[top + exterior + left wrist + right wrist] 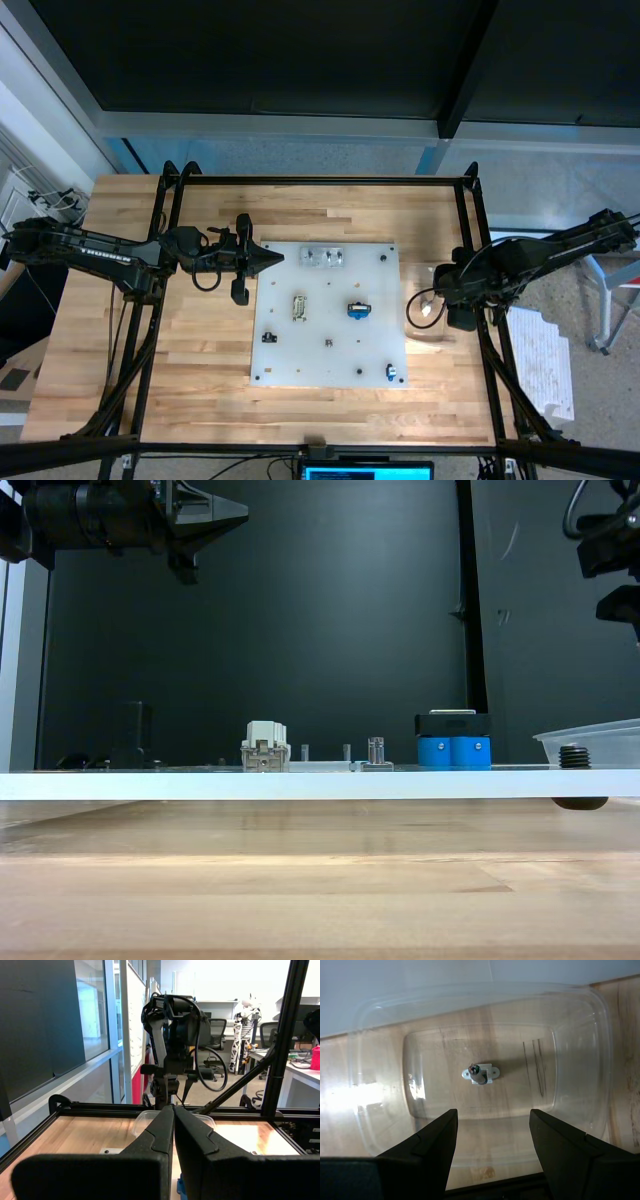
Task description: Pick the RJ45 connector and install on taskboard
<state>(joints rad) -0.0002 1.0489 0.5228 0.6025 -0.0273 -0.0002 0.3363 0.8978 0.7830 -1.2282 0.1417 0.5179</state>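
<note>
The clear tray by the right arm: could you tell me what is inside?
Only the RJ45 connector lies in the tray; its underside is hidden. The right gripper hovers open above it; the left gripper, shut, hangs over the left edge of the taskboard.

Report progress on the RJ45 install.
Done: nothing yet. The connector lies in the clear tray, not on the taskboard. In hand: the right gripper hangs open above the connector, not touching it. Remaining: grasp, carry, insert. The left gripper is shut, raised over the taskboard's left edge.
</note>
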